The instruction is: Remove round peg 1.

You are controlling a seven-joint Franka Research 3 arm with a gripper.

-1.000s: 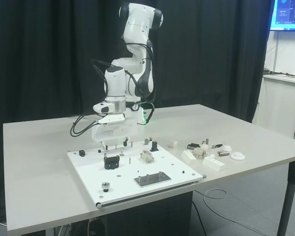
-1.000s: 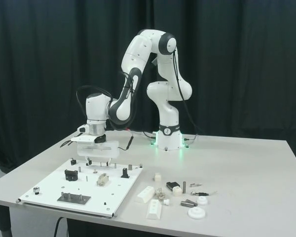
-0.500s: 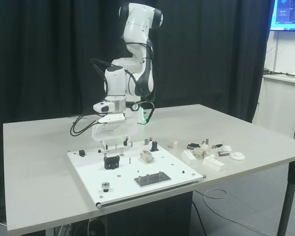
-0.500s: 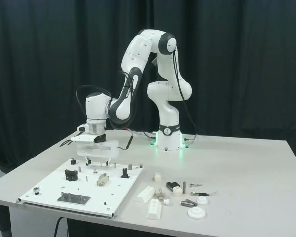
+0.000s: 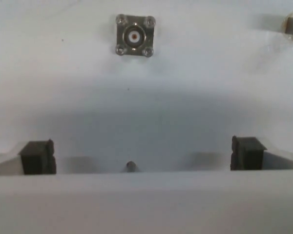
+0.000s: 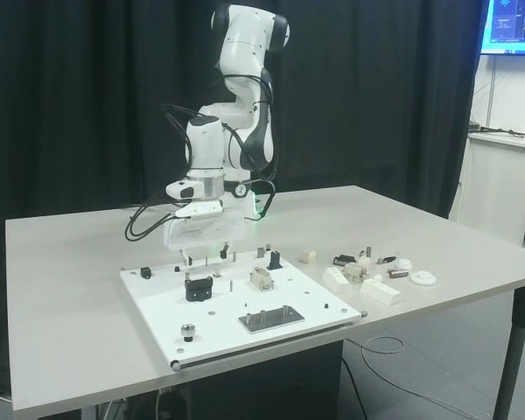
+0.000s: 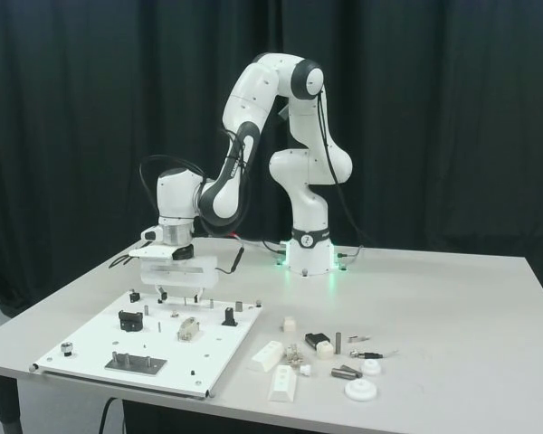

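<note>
White arm (image 6: 236, 105) bends over the white board (image 6: 241, 302); loose parts (image 6: 372, 276) lie beside it.

White arm bent low, end effector (image 5: 141, 155) downward, fingers (image 5: 37, 157) apart.

Small grey peg (image 5: 130, 166), upright on board

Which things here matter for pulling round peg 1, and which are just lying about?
Job:
- gripper, open
- small peg between its fingertips
- white board

Lying about:
- square connector
- loose white parts
- grey table
</note>
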